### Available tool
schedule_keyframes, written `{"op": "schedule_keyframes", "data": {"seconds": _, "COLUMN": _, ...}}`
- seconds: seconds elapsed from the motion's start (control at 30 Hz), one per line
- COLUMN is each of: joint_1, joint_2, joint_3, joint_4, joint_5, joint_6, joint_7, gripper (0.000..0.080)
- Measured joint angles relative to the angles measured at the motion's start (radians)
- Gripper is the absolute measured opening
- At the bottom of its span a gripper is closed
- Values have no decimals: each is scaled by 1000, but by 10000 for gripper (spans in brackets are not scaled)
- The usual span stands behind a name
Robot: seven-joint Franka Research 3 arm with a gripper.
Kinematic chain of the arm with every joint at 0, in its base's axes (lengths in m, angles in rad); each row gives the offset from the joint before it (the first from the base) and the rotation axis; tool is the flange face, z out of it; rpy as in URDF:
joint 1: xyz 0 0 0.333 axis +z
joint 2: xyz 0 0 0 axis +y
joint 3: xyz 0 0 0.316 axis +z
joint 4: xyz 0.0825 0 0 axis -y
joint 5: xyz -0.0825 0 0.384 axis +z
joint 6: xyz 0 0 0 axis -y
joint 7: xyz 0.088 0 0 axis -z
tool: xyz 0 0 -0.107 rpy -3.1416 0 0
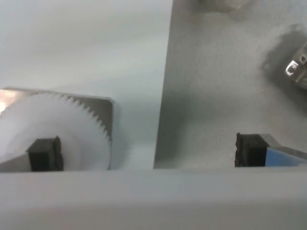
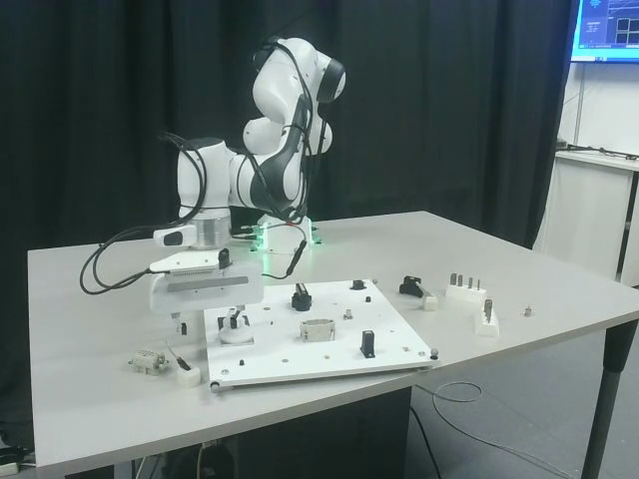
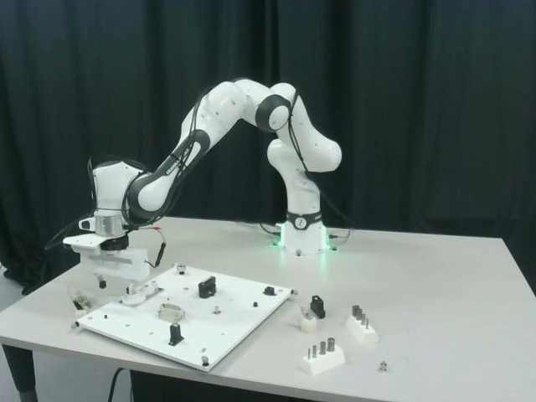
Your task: Insert large gear.
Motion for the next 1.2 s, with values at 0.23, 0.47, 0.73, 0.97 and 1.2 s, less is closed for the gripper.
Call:
{"op": "schedule_keyframes", "data": {"seconds": 0.23, "joint_1": 0, "joint_2": 1, "joint_3": -4, "joint_4": 1, "joint_5": 0, "joint_6": -10, "joint_7": 1, "gripper": 800}}
{"op": "schedule_keyframes", "data": {"seconds": 0.47, "joint_1": 0, "joint_2": 1, "joint_3": -8, "joint_4": 6, "joint_5": 0, "joint_6": -33, "joint_7": 1, "gripper": 800}}
{"op": "schedule_keyframes", "data": {"seconds": 0.73, "joint_1": 9, "joint_2": -2, "joint_3": -7, "joint_4": 12, "joint_5": 0, "joint_6": -52, "joint_7": 16, "gripper": 800}}
{"op": "schedule_keyframes", "data": {"seconds": 0.97, "joint_1": 28, "joint_2": -10, "joint_3": -9, "joint_4": 18, "joint_5": 0, "joint_6": -76, "joint_7": 34, "gripper": 800}}
{"op": "schedule_keyframes", "data": {"seconds": 1.2, "joint_1": 52, "joint_2": -21, "joint_3": -19, "joint_4": 21, "joint_5": -4, "joint_6": -111, "joint_7": 52, "gripper": 800}}
